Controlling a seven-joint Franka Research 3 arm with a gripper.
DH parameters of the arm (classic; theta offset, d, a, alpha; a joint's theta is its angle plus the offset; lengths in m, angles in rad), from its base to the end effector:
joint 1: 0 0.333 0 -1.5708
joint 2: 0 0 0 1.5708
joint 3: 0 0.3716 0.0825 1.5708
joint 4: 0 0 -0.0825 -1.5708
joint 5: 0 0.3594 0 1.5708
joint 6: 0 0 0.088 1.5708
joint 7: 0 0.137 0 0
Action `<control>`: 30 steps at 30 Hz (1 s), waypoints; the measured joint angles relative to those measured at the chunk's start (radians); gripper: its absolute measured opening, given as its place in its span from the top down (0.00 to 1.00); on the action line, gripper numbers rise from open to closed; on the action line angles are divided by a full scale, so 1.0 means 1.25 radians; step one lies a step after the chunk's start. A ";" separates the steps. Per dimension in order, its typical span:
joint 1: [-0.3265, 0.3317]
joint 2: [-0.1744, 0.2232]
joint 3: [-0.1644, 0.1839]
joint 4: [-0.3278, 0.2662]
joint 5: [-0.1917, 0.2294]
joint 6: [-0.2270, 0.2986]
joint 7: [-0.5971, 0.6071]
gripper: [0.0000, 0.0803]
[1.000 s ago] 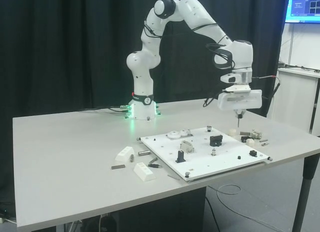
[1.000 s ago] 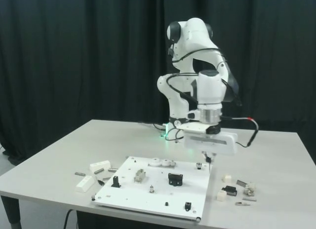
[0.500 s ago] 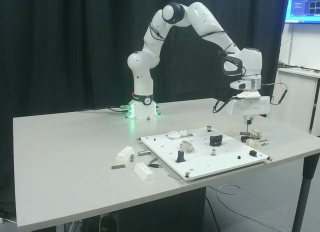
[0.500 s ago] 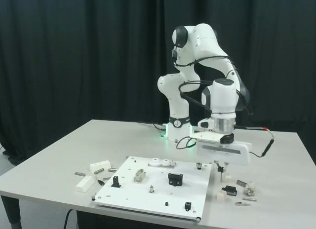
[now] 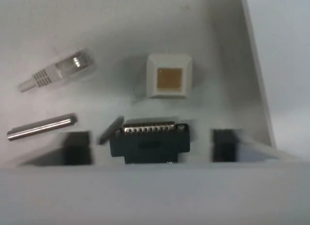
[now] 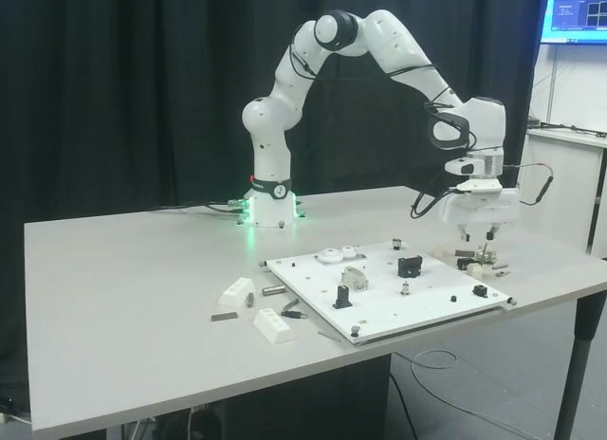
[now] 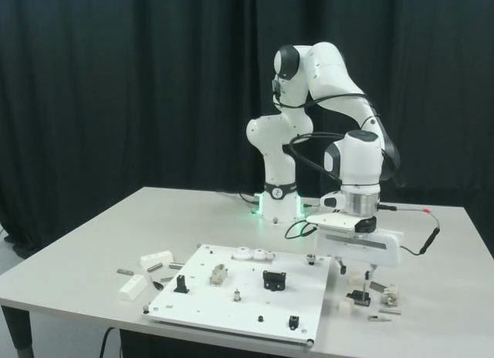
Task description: Place square peg 1.
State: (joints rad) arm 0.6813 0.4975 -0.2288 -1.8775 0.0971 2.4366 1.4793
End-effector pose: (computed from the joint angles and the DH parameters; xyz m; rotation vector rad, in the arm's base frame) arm 0.5824 0.3005 0.2945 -2.6686 1.5770 -0.1210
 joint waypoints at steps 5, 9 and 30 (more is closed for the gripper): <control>0.005 0.005 0.000 0.008 0.000 -0.007 0.000 0.12; 0.009 0.007 0.000 0.011 0.000 -0.011 0.000 0.12; 0.017 0.008 0.000 0.029 0.000 -0.049 0.002 0.00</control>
State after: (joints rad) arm 0.7020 0.5080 -0.2293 -1.8407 0.0972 2.3752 1.4815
